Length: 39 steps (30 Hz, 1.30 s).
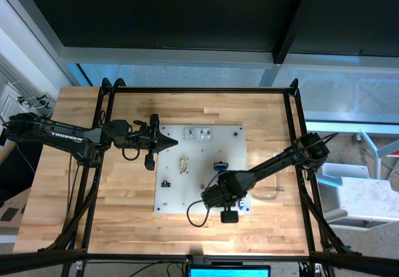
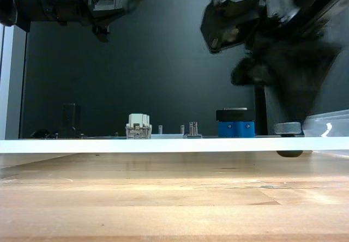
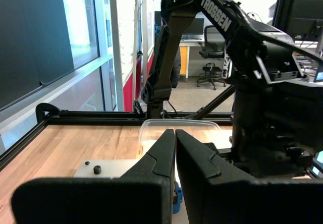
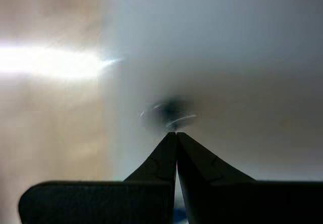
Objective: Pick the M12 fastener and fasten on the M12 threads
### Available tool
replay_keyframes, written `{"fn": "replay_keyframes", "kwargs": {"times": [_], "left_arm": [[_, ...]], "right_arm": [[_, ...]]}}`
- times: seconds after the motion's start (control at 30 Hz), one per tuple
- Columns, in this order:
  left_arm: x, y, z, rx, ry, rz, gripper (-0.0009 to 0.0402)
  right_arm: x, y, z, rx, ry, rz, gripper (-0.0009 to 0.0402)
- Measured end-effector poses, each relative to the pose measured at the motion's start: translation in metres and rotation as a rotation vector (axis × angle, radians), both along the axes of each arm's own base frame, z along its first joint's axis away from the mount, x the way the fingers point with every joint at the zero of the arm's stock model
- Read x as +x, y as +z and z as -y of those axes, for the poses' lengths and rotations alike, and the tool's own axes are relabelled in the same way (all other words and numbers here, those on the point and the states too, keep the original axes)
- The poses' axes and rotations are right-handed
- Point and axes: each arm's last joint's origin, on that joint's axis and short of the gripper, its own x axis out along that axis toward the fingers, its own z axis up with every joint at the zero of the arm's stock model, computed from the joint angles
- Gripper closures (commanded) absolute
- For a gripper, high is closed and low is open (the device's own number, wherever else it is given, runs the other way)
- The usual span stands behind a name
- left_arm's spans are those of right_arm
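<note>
Wood grain of the pale tabletop (image 2: 163,198) fills the near part of the low view, and the flat white board (image 2: 109,145) lies on it, seen edge-on. Toward the board's right edge the right gripper (image 2: 288,118) points straight down as a dark, smeared mass. Its tips end on the small silver nut (image 2: 288,128). The nut sits low at board level, right of the blue connector block (image 2: 235,128) and in front of the clear plastic tray (image 2: 330,123). Whatever is under the nut is hidden, so I can't make out the black threaded stud.

From above, the right arm's wrist covers the board near its near right corner, hiding the nut and the fingers alike. The tray lies on the tabletop just beside the board's right edge. The left gripper (image 1: 174,142) hangs over the board's left edge toward the far corner, well apart from the right arm.

On the left wrist camera, that gripper's jaws are together, with only a hairline between them.

On the right wrist camera the jaws are together too. Their tips meet at a blurred silver glint around a dark blot on the white board. I cannot tell whether they pinch the nut, or whether it is on its stud.
</note>
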Motion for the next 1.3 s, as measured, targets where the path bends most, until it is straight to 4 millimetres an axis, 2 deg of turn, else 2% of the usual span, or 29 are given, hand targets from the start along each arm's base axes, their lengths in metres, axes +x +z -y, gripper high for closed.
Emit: {"fn": "replay_keyframes", "kwargs": {"times": [0.1,0.43,0.67,0.93,1.3], "left_arm": [[0.000,0.000,0.000,0.000,0.000,-0.001,0.0393],[0.000,0.000,0.000,0.000,0.000,0.000,0.0393],[0.000,0.000,0.000,0.000,0.000,0.001,0.0393],[0.000,0.000,0.000,0.000,0.000,0.001,0.0393],[0.000,0.000,0.000,0.000,0.000,0.001,0.0393]], "right_arm": [[-0.007,0.009,-0.004,0.074,0.038,-0.035,0.0393],[-0.008,0.018,0.001,0.000,0.013,0.010,0.0393],[-0.006,0.022,0.007,-0.178,-0.065,0.109,0.0393],[0.001,0.008,0.006,-0.216,-0.079,0.117,0.0393],[0.003,0.000,0.005,-0.207,-0.080,0.129,0.0393]]}}
